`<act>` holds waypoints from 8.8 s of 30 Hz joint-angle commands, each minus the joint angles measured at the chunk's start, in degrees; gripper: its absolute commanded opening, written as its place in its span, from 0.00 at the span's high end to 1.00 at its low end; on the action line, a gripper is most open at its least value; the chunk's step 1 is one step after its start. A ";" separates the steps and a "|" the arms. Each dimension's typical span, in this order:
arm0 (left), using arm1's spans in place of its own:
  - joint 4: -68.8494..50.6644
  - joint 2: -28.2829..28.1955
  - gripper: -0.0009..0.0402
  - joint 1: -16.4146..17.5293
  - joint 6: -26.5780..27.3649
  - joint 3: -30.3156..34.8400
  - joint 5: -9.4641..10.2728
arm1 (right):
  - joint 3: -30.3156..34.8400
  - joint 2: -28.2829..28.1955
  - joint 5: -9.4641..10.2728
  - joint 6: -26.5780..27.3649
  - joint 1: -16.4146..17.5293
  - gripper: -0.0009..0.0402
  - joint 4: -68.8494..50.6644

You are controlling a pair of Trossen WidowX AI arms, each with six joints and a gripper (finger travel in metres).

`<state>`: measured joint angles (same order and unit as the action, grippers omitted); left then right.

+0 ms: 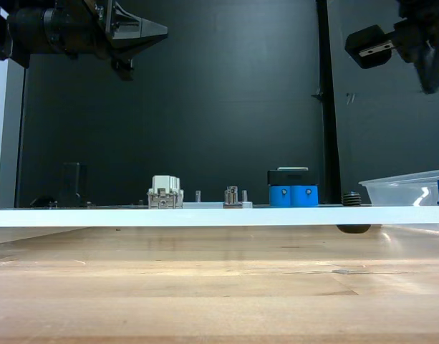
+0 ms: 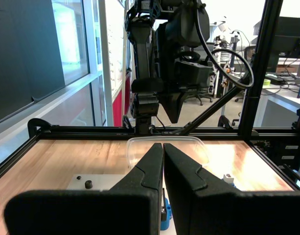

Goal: Pick the M12 fastener and fasten on the M12 threads

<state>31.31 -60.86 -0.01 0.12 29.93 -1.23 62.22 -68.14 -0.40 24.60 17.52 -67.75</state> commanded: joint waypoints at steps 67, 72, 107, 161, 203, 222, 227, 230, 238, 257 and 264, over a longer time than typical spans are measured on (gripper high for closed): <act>0.02 0.00 0.98 0.02 -0.02 0.02 -0.02 | -18.16 -8.37 1.27 50.82 12.90 0.53 14.58; 0.00 0.00 0.98 0.00 -0.02 0.02 -0.02 | -19.12 -8.87 1.68 50.84 12.90 0.49 15.82; 0.02 0.00 0.98 0.00 -0.02 0.02 -0.02 | -22.01 -14.91 3.50 51.28 12.90 0.51 23.15; 0.02 0.00 0.98 0.02 -0.02 0.02 -0.02 | -11.13 -10.29 2.93 50.58 12.83 0.83 9.68; 0.02 0.00 0.98 0.00 -0.02 0.02 -0.02 | 34.82 -47.10 2.84 51.15 8.39 0.83 1.40; 0.00 0.00 0.98 0.00 -0.02 0.02 -0.02 | 36.94 -50.60 1.29 51.10 8.22 0.83 4.02; 0.04 0.00 0.98 0.00 -0.02 0.02 -0.02 | 37.07 -51.67 1.25 50.71 7.96 0.83 4.26; 0.00 0.00 0.98 0.00 -0.02 0.02 -0.02 | 36.92 -52.63 1.22 50.75 7.87 0.83 4.63; 0.02 0.00 0.98 0.00 -0.02 0.02 -0.02 | 36.15 -52.63 1.40 50.64 7.69 0.83 5.62; 0.02 0.00 0.98 0.02 -0.02 0.02 -0.02 | 33.79 -53.29 1.44 47.60 7.69 0.83 8.94; 0.02 0.00 0.98 0.02 -0.02 0.02 -0.02 | 33.79 -53.29 1.46 44.30 7.67 0.83 9.09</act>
<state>31.31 -60.86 -0.01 0.12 29.95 -1.23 96.07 -121.34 1.06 70.37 25.19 -58.76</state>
